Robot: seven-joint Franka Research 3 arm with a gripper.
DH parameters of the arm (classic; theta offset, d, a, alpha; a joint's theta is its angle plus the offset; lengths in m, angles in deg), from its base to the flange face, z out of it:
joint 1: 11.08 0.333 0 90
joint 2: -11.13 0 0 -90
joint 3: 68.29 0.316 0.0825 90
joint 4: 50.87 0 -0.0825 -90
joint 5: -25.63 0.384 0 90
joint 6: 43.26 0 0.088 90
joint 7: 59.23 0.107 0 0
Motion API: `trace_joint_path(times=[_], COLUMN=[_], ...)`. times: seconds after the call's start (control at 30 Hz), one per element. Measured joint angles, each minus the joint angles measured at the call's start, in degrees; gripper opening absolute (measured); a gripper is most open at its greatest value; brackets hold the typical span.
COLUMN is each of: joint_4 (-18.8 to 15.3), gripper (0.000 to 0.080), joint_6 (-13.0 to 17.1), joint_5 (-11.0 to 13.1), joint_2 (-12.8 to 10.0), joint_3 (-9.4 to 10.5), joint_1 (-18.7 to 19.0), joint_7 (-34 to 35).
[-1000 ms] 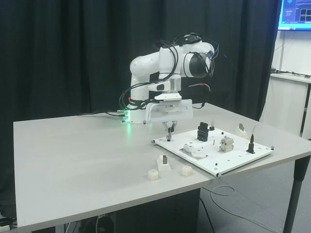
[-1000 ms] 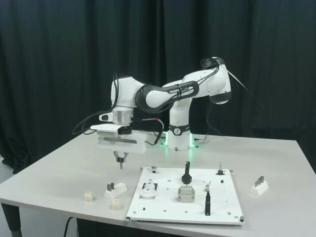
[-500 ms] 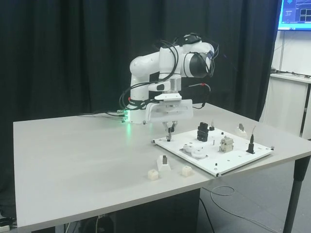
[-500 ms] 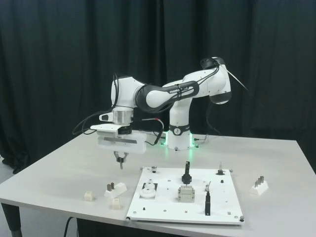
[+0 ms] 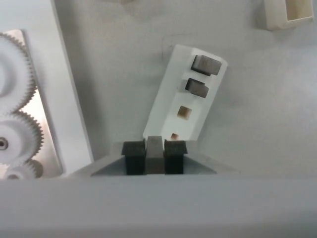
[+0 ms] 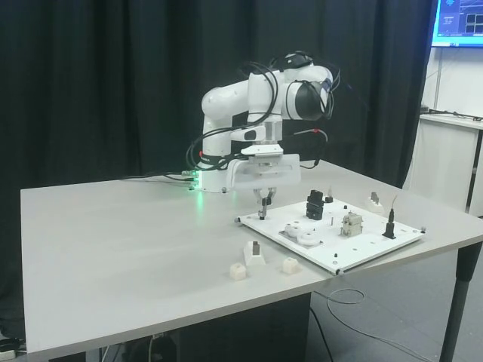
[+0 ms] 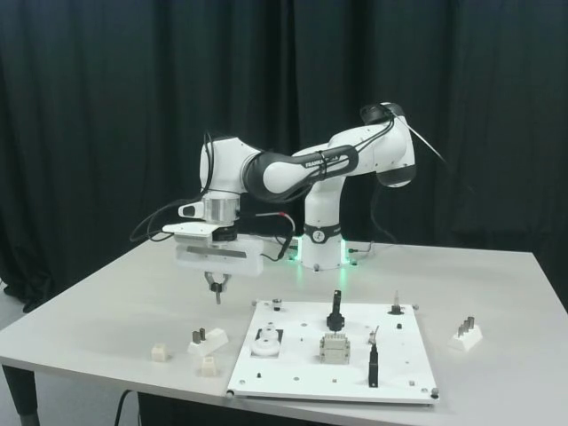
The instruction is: Insert square peg 2.
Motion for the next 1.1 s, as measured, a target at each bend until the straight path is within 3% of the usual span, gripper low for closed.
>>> trace_joint_path(times=[0.53, 0.87, 1.1], joint_4=[1.84, 2.91, 3.20], gripper=[0.0076, 0.0076, 0.0076], joint_6=[-2.28, -4.68, -5.86], joint_5=[0.03, -0.09, -1.49], joint_2=[-0.63, -0.80, -0.83], joint_3=[-0.95, -2.43, -3.49], joint_1=[2.16, 5.71, 8.88], joint_7=[5.60, 12.08, 17.92])
